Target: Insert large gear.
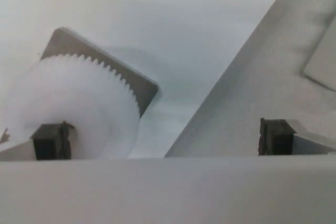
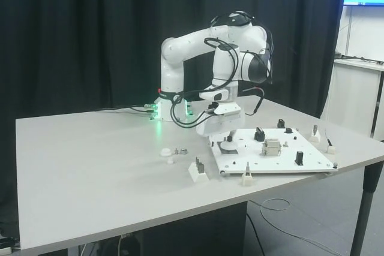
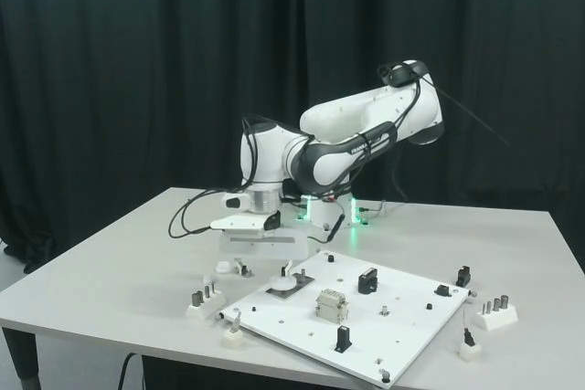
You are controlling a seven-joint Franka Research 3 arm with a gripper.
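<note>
Hovering low over the near-left corner of the white board [image 3: 402,312], the gripper [image 1: 164,139] points downward with its two black-padded fingers spread wide apart and holding nothing. In the wrist view, one fingertip [image 1: 51,141] lies in front of the large white gear [image 1: 73,109], overlapping its lower face, while the other fingertip [image 1: 275,136] stands well apart over the bare board surface; the gear is thus at one finger and not between the two. Whether that finger touches the gear cannot be told. The gear lies flat on a grey plate [image 1: 134,80], whose corner shows beyond the toothed rim. In the second room view, the gear [image 3: 284,283] sits on this plate [image 3: 302,279] at the board's edge nearest the arm [image 3: 356,139], directly beneath the gripper [image 3: 286,267]. The first room view shows the same arrangement: gear [image 2: 227,150] under the gripper [image 2: 226,139], on the board [image 2: 312,157]. Several small black fixtures stand elsewhere on the board, among them a block [image 3: 368,279] near its middle. Small white stands [image 3: 202,305] with pegs rest on the grey table [image 3: 119,267] beside the board. Green lights [image 2: 155,110] glow at the arm's base.
</note>
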